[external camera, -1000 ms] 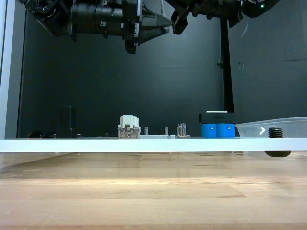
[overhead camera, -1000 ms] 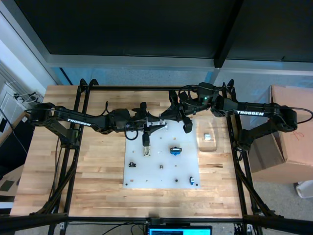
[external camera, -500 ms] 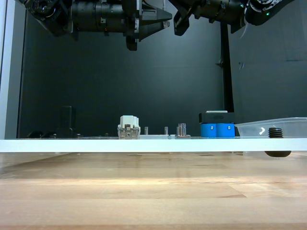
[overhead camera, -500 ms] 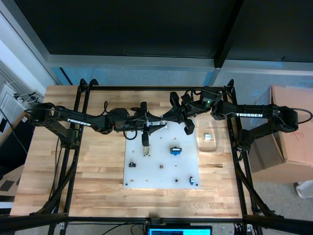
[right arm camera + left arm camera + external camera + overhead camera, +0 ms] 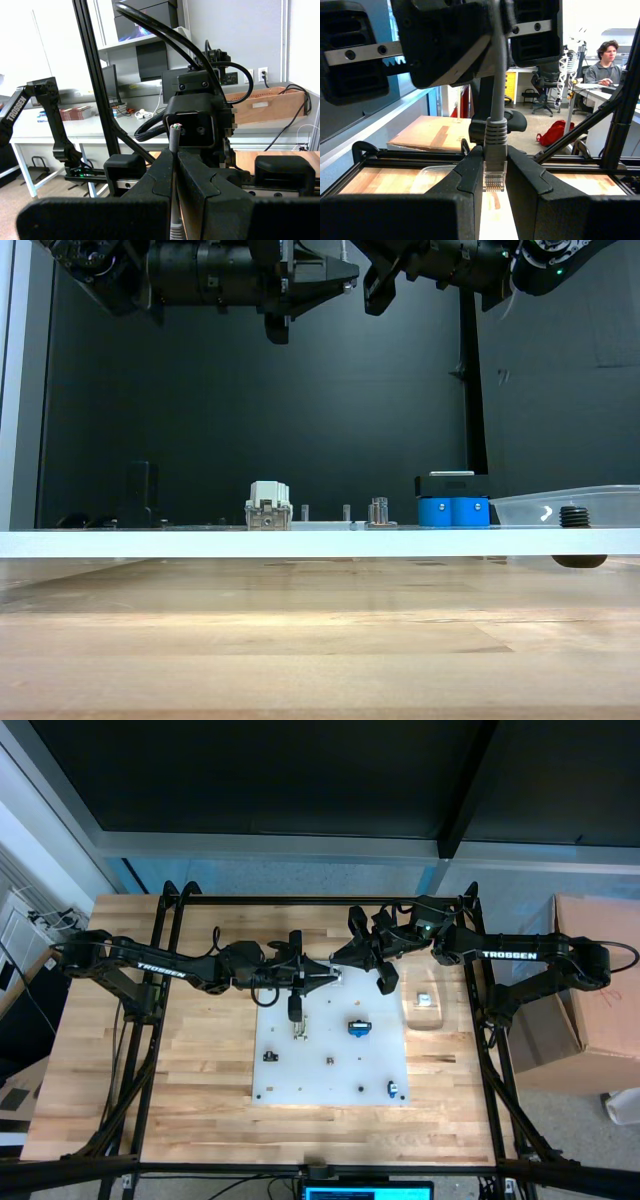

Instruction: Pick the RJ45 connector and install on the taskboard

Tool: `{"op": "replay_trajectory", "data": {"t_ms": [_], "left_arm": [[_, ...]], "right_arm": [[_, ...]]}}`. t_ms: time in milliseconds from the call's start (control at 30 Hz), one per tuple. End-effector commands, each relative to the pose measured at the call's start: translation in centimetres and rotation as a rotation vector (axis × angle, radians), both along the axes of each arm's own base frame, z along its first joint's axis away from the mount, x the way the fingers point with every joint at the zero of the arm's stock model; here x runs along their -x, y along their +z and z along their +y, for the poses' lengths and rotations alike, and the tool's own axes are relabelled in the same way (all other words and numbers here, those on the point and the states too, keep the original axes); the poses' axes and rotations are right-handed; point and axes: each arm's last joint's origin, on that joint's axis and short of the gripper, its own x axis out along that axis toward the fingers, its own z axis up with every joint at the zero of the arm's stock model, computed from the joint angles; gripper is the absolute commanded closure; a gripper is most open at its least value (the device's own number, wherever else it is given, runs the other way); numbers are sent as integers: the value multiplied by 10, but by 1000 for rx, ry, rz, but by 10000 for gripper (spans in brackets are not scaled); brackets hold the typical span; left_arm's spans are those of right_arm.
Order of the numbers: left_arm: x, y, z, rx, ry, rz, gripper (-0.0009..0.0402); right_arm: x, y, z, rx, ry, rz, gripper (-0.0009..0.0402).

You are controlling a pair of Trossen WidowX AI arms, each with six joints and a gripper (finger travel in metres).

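The RJ45 connector (image 5: 494,176), a clear plug with a grey boot, sits between the fingers of my left gripper (image 5: 494,167), which is shut on it. Its grey cable (image 5: 173,145) runs to my right gripper (image 5: 174,167), whose fingers are shut on the cable near its cut end. In the high view the left gripper (image 5: 333,970) and right gripper (image 5: 347,956) meet tip to tip high above the far edge of the white taskboard (image 5: 300,1085). The connector hangs clear of the board, well above the grey-white socket block (image 5: 268,508).
On the board stand the socket block (image 5: 299,1026), a blue part (image 5: 359,1027) and a small blue part (image 5: 394,1090). A clear tray (image 5: 424,1001) with a small white piece lies right of the board. Black frame rails run along both table sides.
Both grippers stay joined on the connector and cable. The pair has risen slightly and the right arm's wrist has shifted a little to the right.
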Motion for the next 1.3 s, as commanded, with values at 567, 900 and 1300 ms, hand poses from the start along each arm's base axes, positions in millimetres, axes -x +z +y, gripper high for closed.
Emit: {"op": "replay_trajectory", "data": {"t_ms": [567,900,1300], "left_arm": [[0,-6,1,14,36,66,393],[1,-13,3,22,99,134,393],[-2,-2,5,-51,380,446,393]], "right_arm": [[4,-5,-1,-74,-108,166,233],[19,9,3,-112,-312,327,190],[15,44,22,-262,-776,721,190]]}}
